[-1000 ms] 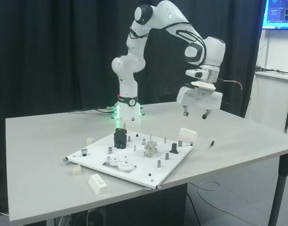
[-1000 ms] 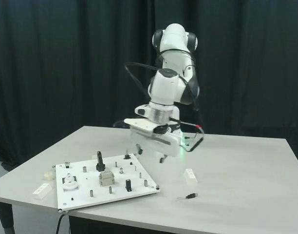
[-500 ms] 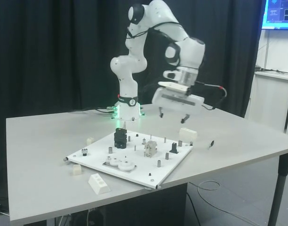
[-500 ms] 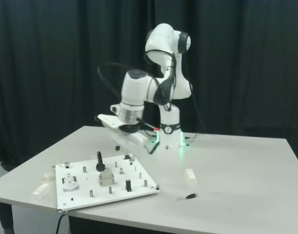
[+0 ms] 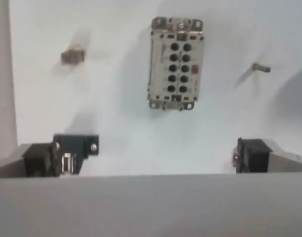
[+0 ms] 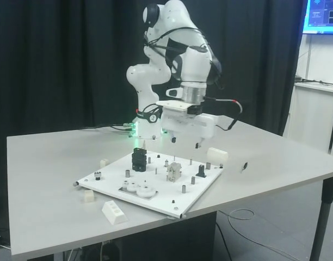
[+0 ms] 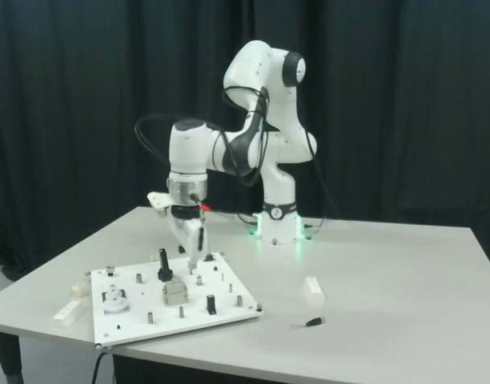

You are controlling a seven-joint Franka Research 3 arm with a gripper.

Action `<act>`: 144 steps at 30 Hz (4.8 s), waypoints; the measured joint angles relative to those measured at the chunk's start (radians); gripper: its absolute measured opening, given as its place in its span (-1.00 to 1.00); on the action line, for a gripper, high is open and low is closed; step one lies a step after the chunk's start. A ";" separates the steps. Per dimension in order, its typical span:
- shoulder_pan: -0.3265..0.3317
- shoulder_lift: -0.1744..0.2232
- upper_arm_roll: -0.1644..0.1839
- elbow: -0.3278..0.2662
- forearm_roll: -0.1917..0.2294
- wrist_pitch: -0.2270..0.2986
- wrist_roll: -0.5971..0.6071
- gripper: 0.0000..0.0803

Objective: Remove waterproof.

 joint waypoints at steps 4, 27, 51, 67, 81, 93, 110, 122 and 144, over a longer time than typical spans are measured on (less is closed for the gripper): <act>-0.015 0.000 -0.003 -0.022 0.038 0.037 0.017 0.99; -0.042 0.044 -0.007 -0.092 0.117 0.186 0.018 0.99; -0.043 0.109 -0.007 -0.092 0.156 0.259 -0.014 0.99; -0.050 0.130 -0.007 -0.081 0.157 0.267 -0.029 0.99; -0.052 0.152 -0.006 -0.067 0.157 0.267 -0.046 0.76; -0.056 0.172 0.001 -0.048 0.174 0.262 -0.080 -0.21; -0.059 0.174 0.001 -0.038 0.181 0.246 -0.087 -0.20; -0.062 0.174 0.001 -0.030 0.181 0.232 -0.087 -0.20; -0.063 0.175 0.001 -0.027 0.180 0.226 -0.092 -0.20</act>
